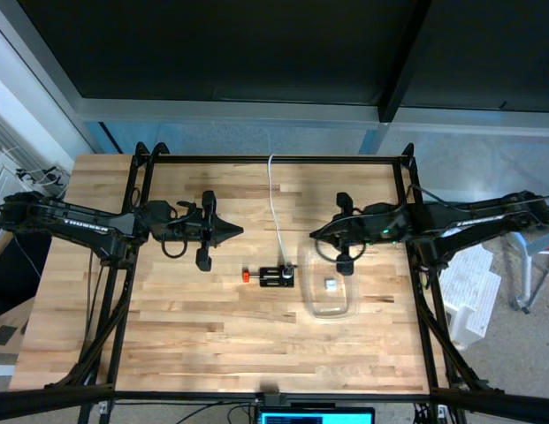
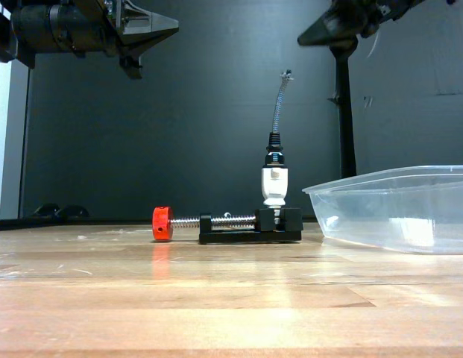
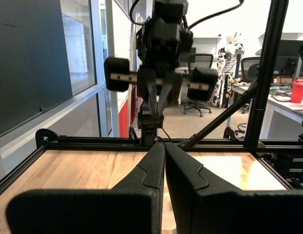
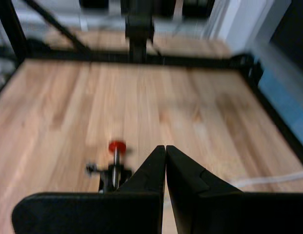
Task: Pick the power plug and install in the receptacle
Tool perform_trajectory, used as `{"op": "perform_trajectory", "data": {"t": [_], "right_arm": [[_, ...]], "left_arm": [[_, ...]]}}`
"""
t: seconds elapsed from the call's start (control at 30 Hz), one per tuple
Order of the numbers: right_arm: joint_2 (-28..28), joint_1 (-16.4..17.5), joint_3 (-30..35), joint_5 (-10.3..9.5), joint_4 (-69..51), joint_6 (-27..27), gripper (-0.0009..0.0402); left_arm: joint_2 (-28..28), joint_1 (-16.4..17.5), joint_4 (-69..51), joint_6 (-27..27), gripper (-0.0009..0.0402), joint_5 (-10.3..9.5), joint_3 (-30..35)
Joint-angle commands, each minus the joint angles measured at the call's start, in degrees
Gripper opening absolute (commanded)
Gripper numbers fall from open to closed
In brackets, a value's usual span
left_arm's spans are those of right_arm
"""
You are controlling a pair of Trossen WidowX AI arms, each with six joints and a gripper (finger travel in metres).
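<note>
One look from above: counted one wooden table (image 1: 194, 336), dark wall beyond, one vise (image 1: 276, 276), one tray (image 1: 331, 316), one cube (image 1: 331, 284). At table height, found one plug (image 2: 273, 145) seated atop one receptacle (image 2: 274, 183), clamped upright. Through wrists, saw left gripper (image 3: 164, 145) and right gripper (image 4: 165, 147) aloft either side of vise, jaws pressed together, empty.

Receptacle (image 2: 274, 183) in vise (image 2: 250, 224), tray (image 2: 395, 216) to its right; left claw (image 1: 240, 231) raised leftward, right claw (image 1: 312, 236) behind tray
</note>
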Motion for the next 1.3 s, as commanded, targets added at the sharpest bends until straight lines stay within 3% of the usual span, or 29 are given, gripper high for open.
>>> {"op": "perform_trajectory", "data": {"t": [0.03,0.27,0.37,0.57,0.67,1.3], "right_arm": [[-2.71,-2.69,-3.69,-3.91,7.32,-0.02,0.0],[-7.48,-4.59,-10.62,-5.05,19.91,-0.31,0.0],[-9.18,-5.57,-12.57,-6.36,22.32,0.04,0.0],[-11.76,-6.8,-16.2,-6.58,26.21,0.7,0.0],[-12.68,-6.97,-17.77,-7.85,27.89,1.55,0.0],[-13.81,-6.97,-21.16,-8.04,30.01,2.71,0.0]], "left_arm": [[0.0,0.0,0.0,0.02,0.0,0.0,0.0],[0.0,0.0,0.0,0.02,0.0,0.0,0.0],[0.0,0.02,0.0,0.02,0.0,0.0,0.0],[0.0,0.02,0.0,0.02,0.0,0.0,0.0],[0.0,0.0,-0.02,0.02,0.0,0.0,0.0],[0.0,0.0,0.0,0.02,0.0,0.0,0.0]]}}
